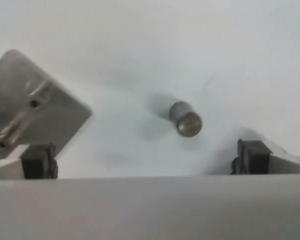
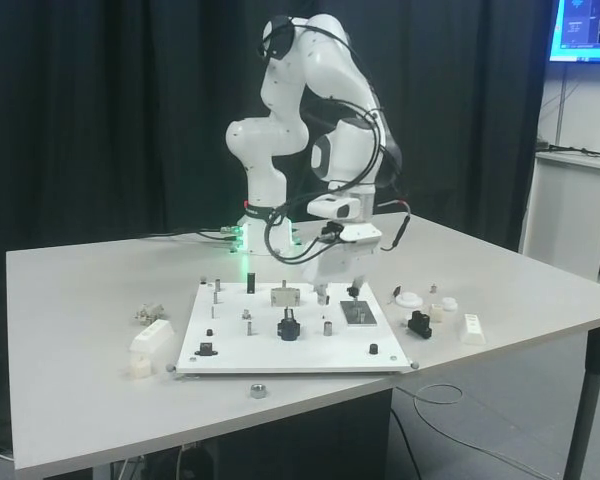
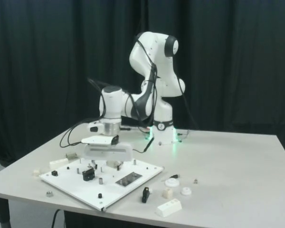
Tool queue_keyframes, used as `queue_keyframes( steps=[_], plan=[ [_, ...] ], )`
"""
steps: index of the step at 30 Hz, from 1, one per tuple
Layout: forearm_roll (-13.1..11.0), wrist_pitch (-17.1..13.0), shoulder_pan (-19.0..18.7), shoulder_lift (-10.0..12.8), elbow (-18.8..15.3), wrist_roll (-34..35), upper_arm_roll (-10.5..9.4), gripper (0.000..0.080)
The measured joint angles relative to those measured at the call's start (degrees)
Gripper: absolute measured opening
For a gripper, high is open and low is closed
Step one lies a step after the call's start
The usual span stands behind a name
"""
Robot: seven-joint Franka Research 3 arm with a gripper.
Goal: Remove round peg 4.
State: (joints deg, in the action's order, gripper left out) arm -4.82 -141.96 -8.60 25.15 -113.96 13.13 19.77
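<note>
— Where's the peg?

— Standing upright in the white board (image 2: 280, 352), a short round peg (image 1: 185, 119) between the two fingertips (image 1: 39, 161) (nothing touches it).

— And the gripper (image 1: 145, 160)?

— Spread wide, a clear gap on both sides of the peg. A grey metal plate (image 1: 32, 107) lies near one finger.

— Room around?

— Bare white board all round the peg; the board's edges sit well inside the grey table (image 2: 70, 290).

a board (image 2: 280, 355) lies on the table (image 2: 70, 300) in front of the arm's base (image 2: 270, 235). a round peg (image 1: 185, 118) stands upright on the board beneath the gripper (image 1: 145, 160), between its spread fingertips, with a metal plate (image 1: 30, 107) beside it.
</note>
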Motion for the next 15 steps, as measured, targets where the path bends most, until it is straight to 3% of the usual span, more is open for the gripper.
queue_keyframes(
  steps=[15],
  plan=[
    [-5.91,3.06,2.65,4.15,4.34,-8.16,-0.03,0.0800]
  ],
)
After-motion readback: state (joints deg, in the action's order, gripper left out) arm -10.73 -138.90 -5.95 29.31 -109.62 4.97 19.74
